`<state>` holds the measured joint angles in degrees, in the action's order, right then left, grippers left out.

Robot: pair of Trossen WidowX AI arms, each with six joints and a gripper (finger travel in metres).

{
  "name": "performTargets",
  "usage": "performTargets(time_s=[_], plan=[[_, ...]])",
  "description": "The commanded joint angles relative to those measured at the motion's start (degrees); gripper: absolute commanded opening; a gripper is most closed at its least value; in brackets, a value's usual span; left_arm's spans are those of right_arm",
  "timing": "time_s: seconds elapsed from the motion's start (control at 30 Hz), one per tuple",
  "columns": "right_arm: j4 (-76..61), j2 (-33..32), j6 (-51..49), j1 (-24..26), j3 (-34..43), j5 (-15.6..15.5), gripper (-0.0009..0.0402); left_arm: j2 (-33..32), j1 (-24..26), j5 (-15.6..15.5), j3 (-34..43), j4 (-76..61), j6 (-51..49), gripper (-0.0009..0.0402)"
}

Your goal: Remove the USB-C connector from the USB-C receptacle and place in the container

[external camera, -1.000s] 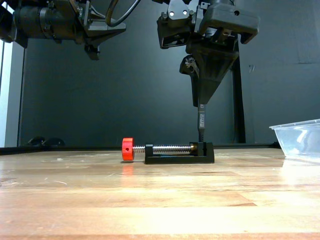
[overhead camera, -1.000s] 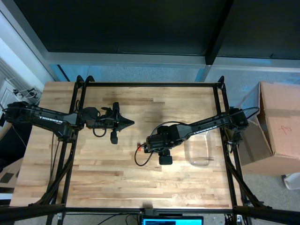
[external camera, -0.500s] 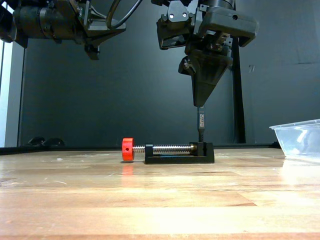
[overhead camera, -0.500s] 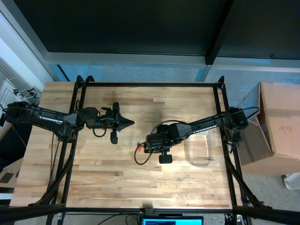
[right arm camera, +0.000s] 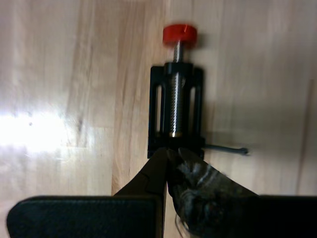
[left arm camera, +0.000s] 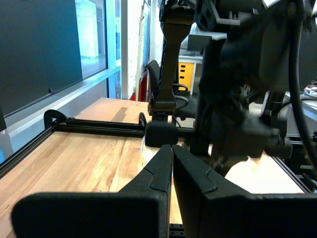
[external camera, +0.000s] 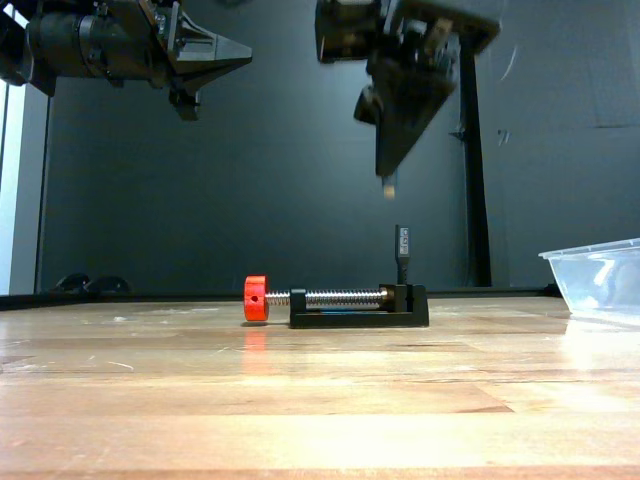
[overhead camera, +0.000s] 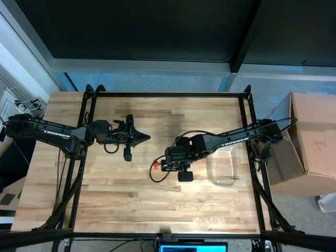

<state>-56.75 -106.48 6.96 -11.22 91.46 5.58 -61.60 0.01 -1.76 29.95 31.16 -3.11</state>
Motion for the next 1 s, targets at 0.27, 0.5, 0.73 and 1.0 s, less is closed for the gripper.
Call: performTargets(time_s=[0.27, 0.5, 0.73, 1.0], plan=[[-3.56, 0.20, 0.20, 0.11, 2.82, -0.55, 0.0000, 0.00, -0.02, 0.02, 0.00, 0.04, 0.00, 0.0000], [-4.44, 3.93, 1.68, 0.09, 0.72, -0.74, 0.0000, 0.00, -0.02, 0.02, 0.00, 0.04, 0.00, 0.0000], [-7.04, 9.84, 4.39, -0.87, -3.82, -0.68, 0.0000, 0.00, -0.02, 0.02, 0.00, 0.04, 0.00, 0.0000], [-7.48, 14.58, 7.91, -3.80, -8.31, -0.61, 0.0000, 0.00, 0.00, 0.02, 0.00, 0.04, 0.00, 0.0000]])
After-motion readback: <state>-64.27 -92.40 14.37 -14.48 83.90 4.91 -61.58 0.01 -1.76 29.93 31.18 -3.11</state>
